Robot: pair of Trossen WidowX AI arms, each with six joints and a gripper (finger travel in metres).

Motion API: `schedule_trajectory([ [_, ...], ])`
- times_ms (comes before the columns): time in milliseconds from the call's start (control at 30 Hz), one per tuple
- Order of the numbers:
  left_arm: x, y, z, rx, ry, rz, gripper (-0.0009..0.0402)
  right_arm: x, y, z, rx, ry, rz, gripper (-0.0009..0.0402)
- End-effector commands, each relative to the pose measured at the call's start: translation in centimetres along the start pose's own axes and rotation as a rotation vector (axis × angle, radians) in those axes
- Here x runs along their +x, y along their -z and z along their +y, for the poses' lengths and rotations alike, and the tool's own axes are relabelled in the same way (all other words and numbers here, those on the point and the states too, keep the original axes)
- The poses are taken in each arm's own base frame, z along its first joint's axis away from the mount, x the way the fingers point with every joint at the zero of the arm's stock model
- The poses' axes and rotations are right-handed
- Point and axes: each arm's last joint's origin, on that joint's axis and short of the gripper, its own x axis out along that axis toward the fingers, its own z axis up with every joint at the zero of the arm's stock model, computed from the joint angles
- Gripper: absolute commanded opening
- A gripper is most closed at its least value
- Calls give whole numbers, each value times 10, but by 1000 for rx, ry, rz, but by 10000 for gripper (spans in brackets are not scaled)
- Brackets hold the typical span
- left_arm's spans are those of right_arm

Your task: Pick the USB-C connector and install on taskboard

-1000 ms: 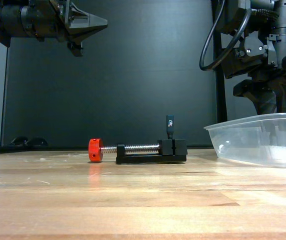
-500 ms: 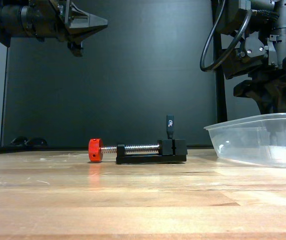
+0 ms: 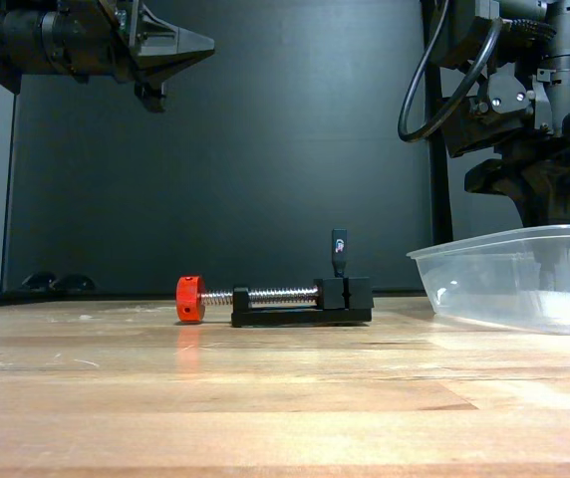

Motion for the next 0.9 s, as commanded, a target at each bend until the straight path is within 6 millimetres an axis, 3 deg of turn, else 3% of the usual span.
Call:
schedule_trajectory([
  [33, 0, 0, 0, 0, 0, 0, 0, 0, 0, 0, 0, 0, 2, -1],
  [433, 0, 0, 0, 0, 0, 0, 0, -20, -1, -1, 1, 4, 5, 0],
  [900, 0, 0, 0, 0, 0, 0, 0, -69, -2, -4, 2, 12, 35, 0],
])
